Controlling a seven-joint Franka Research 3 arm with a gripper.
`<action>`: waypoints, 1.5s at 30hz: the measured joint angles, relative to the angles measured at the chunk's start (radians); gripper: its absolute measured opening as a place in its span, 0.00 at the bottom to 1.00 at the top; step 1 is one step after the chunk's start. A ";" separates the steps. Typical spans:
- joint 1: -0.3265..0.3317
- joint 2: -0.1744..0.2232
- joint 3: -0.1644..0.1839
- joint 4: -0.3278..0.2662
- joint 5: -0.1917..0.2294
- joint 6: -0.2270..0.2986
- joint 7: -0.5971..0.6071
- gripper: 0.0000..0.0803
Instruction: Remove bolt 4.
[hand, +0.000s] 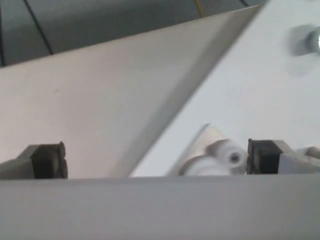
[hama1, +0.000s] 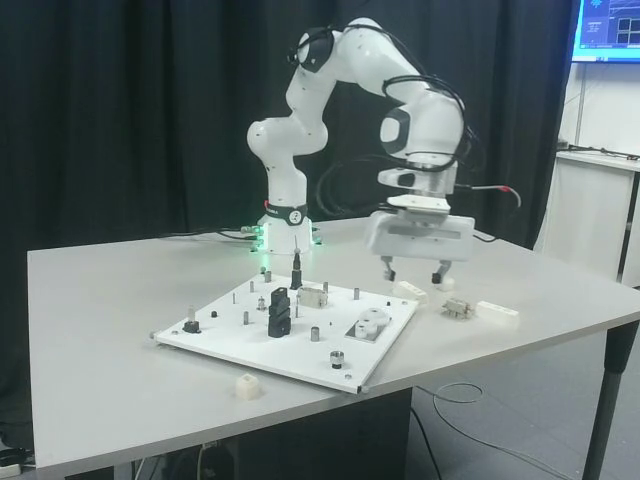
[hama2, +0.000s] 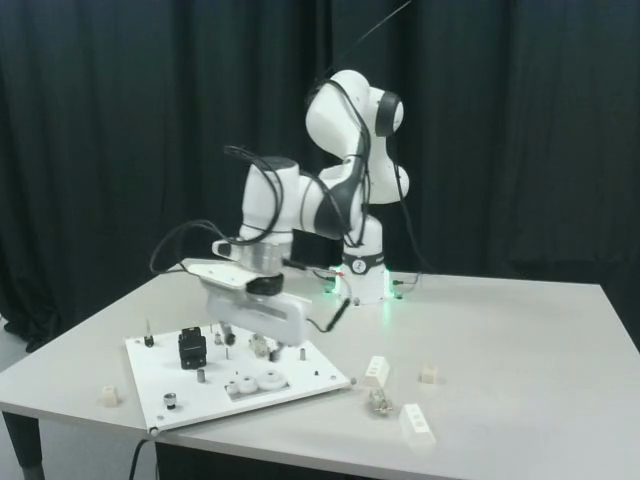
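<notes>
The white arm (hama1: 345, 70) arches over the grey table (hama1: 100, 300), and the gripper (hama1: 414, 269) hangs above the white board's (hama1: 290, 340) edge, fingers spread wide, holding nothing. Small bolts stand on the board; which is bolt 4, I cannot tell.

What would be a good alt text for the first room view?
A white robot arm holds its open gripper above the far edge of a flat white assembly board carrying small bolts and parts, on a grey table before black curtains.
</notes>
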 joint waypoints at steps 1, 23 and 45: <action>-0.009 0.000 0.000 0.005 0.000 -0.002 0.001 1.00; -0.174 0.035 0.002 0.090 0.007 -0.017 0.183 1.00; -0.273 0.173 0.010 0.209 0.206 -0.021 0.354 1.00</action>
